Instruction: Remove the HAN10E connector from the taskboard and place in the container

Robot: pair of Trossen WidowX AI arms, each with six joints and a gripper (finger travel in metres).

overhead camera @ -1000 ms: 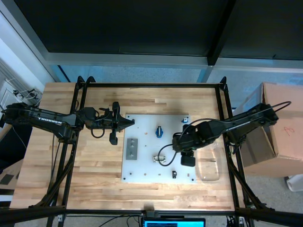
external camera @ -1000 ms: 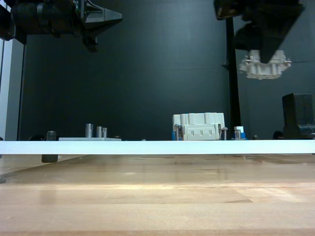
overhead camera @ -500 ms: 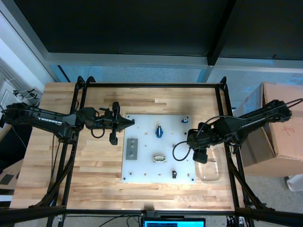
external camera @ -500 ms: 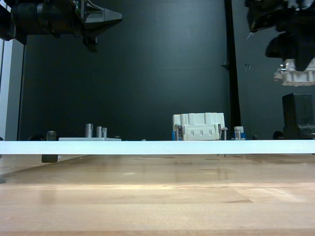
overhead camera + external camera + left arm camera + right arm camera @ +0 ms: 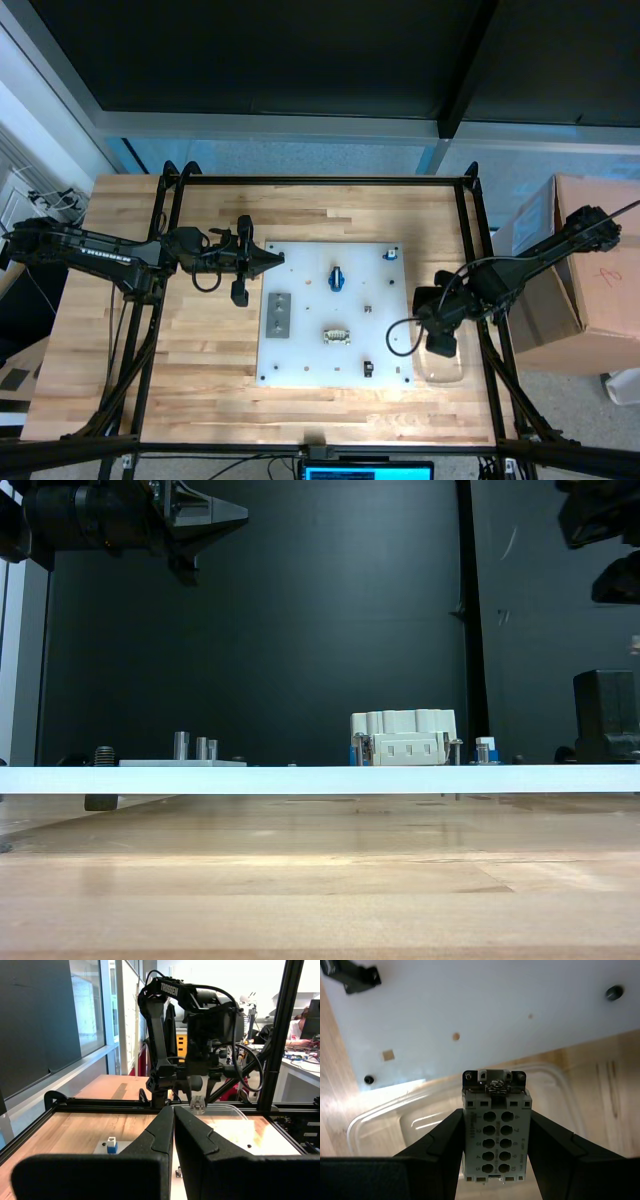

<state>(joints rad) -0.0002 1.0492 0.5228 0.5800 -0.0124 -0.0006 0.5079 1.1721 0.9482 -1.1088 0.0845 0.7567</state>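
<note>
**HAN10E connector: held above the container**

- HAN10E connector [image 5: 496, 1132]: pinched between the two fingers of the right hand [image 5: 441, 337]. It is lifted clear of the taskboard [image 5: 300, 355], with its ten-hole face turned toward the wrist camera.
- Container [image 5: 456, 377]: a clear tray set on the counter [image 5: 190, 380], just beside the taskboard's right edge. The connector is seen above its rim [image 5: 380, 1109], apart from it.
- Left hand [image 5: 173, 1112]: fingers pressed together with nothing between them. It is raised over the taskboard's far-left corner and pointed toward the right arm.
- Left on the taskboard: a beige socket housing [image 5: 403, 742], a blue fitting [image 5: 336, 277] and a grey block [image 5: 278, 313].
</note>
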